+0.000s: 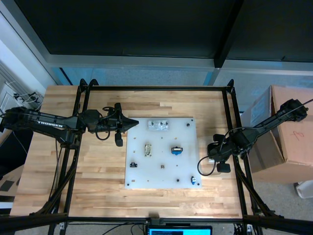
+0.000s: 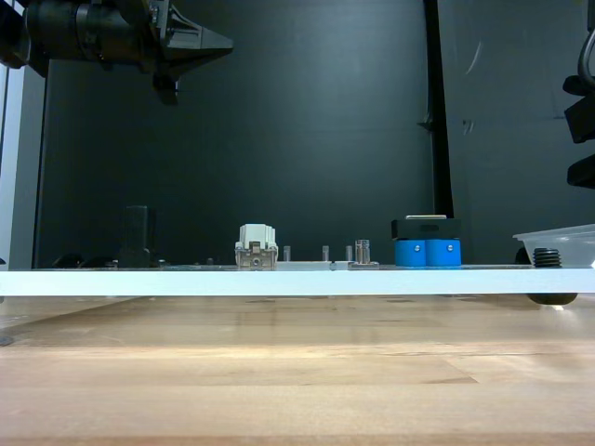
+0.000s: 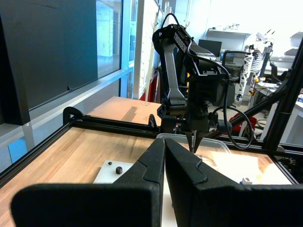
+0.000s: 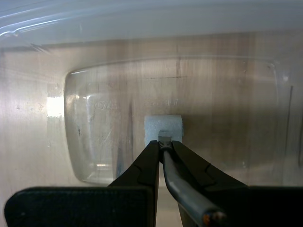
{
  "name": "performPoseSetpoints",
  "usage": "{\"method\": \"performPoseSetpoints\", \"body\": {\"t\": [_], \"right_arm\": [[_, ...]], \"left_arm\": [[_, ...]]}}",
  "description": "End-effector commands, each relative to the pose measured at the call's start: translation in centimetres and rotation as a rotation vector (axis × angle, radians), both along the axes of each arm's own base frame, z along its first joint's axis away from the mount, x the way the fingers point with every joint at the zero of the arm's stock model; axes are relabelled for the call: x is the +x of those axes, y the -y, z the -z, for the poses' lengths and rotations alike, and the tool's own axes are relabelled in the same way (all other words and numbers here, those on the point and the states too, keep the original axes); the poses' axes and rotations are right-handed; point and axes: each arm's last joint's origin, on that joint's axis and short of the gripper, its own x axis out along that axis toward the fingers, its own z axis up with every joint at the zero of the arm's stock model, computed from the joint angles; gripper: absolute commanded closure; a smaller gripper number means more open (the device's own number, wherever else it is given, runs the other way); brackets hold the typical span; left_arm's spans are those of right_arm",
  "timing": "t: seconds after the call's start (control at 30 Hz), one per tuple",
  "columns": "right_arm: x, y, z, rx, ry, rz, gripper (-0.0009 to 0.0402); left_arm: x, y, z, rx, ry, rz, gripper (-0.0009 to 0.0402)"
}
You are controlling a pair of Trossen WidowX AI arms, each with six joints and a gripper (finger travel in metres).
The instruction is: Pick the RJ45 connector and install on the taskboard
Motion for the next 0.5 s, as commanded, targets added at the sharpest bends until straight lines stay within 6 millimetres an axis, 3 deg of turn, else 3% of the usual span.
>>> {"method": "performPoseSetpoints", "body": {"t": [0.03, 0.5], "right_arm": [[0.0, 0.0, -0.5, -0.002, -0.003, -0.001, 0.0392], [0.3, -0.2, -4.5, -0.005, -0.008, -0.004, 0.0393]], "left_arm": [[0.0, 0.0, 0.0, 0.000, 0.000, 0.000, 0.0393], [0.0, 0.0, 0.0, 0.000, 0.000, 0.000, 0.0393]]}}
